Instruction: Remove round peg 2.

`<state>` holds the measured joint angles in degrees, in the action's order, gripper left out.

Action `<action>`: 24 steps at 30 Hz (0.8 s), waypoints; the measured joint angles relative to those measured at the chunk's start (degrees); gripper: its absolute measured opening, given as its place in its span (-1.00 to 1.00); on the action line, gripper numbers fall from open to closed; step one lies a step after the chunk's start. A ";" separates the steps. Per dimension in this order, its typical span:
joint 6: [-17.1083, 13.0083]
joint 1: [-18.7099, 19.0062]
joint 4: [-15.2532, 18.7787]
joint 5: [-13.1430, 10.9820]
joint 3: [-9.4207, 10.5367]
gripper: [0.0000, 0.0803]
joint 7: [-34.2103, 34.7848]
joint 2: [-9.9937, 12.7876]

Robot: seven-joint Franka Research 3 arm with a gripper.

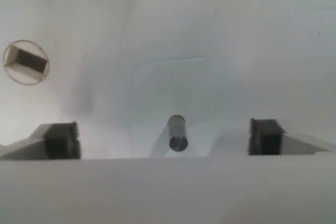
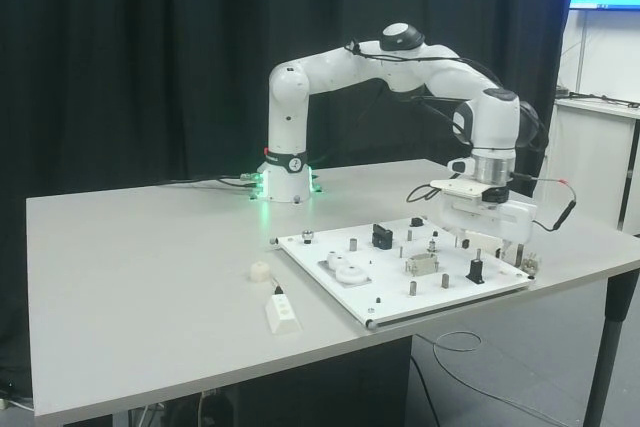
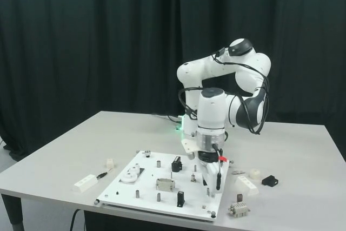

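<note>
In the wrist view a short grey round peg (image 1: 177, 132) stands upright on the white board (image 1: 210, 35). It sits midway between my gripper's (image 1: 163, 140) black fingertips (image 1: 62, 140), which are open and apart from it on both sides. The room views show the gripper (image 2: 497, 247) pointing straight down low over the far right part of the board (image 2: 390, 289). From the second room view the gripper (image 3: 212, 179) hangs over the board's (image 3: 146, 193) right side; the peg itself is hard to pick out there.
The board carries several small pegs, a black part (image 2: 381, 237), white gears (image 2: 345, 269) and a grey block (image 2: 420, 266). A slotted round hole (image 1: 26, 61) lies near the peg. Loose on the table are a white block (image 2: 281, 315), a connector (image 3: 238, 209) and a black piece (image 3: 268, 180).
</note>
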<state>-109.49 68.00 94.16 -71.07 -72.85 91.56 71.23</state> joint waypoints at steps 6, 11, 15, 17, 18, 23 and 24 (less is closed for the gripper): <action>0.04 -0.01 -0.23 0.00 0.21 0.33 0.00 0.20; 0.04 -0.05 -0.24 0.00 0.54 -0.12 0.04 0.33; 0.05 -0.16 -0.24 0.20 0.73 -0.12 0.09 0.53; 0.33 -0.20 -0.15 0.65 0.77 -0.12 0.13 0.59; 0.34 -0.22 -0.15 0.68 0.77 -0.12 0.14 0.59; 0.47 -0.26 -0.16 0.70 0.73 -0.82 0.16 0.59; 0.50 -0.26 -0.16 0.71 0.72 -0.82 0.16 0.59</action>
<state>-108.99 67.74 94.00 -70.37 -72.13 91.72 71.82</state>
